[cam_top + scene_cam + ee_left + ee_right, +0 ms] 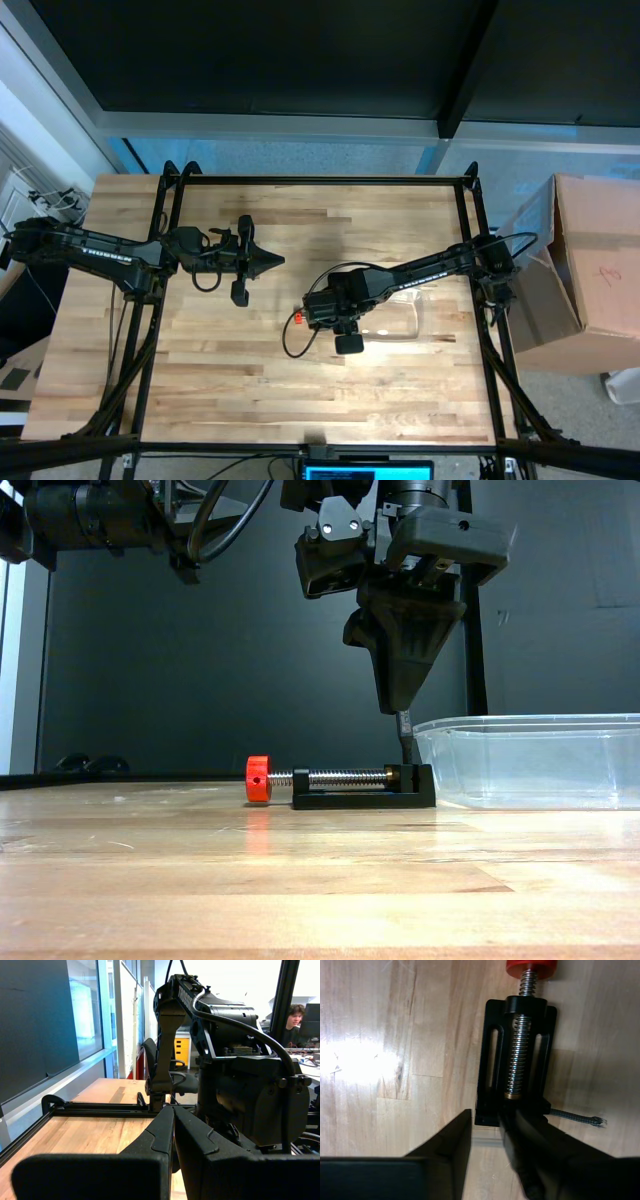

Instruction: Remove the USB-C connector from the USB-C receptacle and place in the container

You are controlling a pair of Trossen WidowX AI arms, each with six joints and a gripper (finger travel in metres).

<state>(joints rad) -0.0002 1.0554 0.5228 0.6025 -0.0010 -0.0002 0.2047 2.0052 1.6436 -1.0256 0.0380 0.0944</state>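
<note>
Black right gripper [400, 706]: hovering for the grasp, I'm judging; next closing, then lifting straight toward clear plastic container [530, 760] at 3 o'clock.
Its fingers [445, 1160]: standing narrowly apart, clasping nothing visible.
Dark-grey USB-C connector [404, 738]: standing upright in black screw vise [365, 800], at fingertips' 6 o'clock.
Black left gripper [276, 262]: hanging at 9 o'clock, fingers pressing together, empty.

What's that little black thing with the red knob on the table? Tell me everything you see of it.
It is a small black clamp lying flat on the wooden table: a slotted frame, looking like plastic, with a metal screw along it and a red knob at one end. At the other end, beside the clear container, the USB-C connector apparently stands upright under the right gripper. The left gripper hovers apart, shut.
</note>
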